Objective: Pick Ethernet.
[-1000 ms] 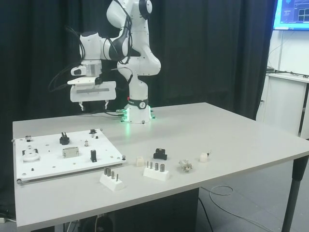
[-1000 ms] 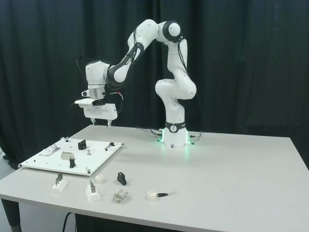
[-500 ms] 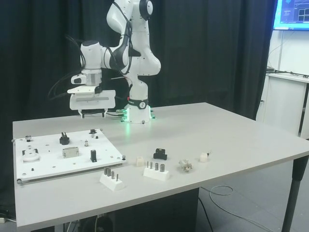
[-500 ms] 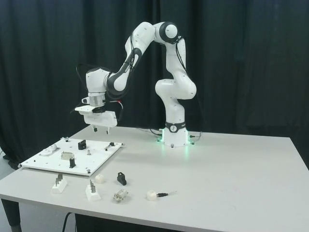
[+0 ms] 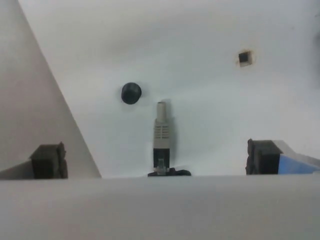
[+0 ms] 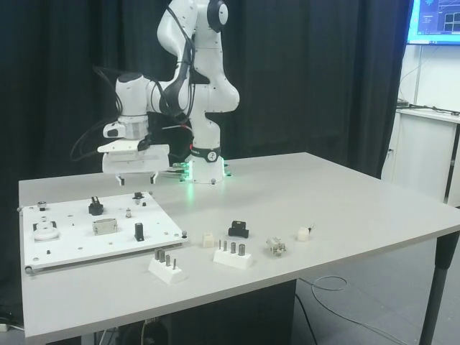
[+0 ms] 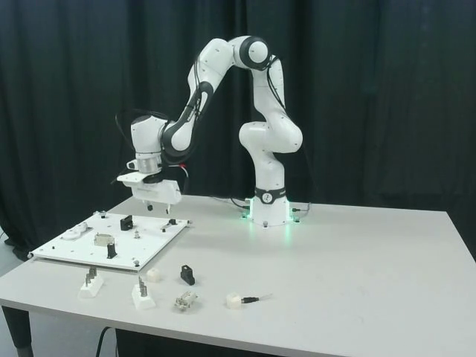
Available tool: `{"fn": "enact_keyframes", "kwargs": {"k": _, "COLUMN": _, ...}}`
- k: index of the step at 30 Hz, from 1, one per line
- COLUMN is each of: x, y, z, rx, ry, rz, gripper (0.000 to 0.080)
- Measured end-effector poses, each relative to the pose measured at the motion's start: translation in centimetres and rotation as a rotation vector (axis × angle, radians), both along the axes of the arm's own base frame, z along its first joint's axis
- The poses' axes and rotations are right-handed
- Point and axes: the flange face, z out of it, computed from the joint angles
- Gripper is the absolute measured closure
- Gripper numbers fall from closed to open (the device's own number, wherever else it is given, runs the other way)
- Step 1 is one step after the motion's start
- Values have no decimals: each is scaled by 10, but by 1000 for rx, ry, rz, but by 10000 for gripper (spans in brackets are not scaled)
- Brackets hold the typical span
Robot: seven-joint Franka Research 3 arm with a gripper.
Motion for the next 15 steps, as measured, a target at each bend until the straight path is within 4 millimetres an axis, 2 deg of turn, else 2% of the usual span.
{"fn": "enact_keyframes", "kwargs": {"k": 15, "x": -12, "y": 0, "z": -23, "rx": 26, "ry": 17, "rz": 39, "gripper": 3}}
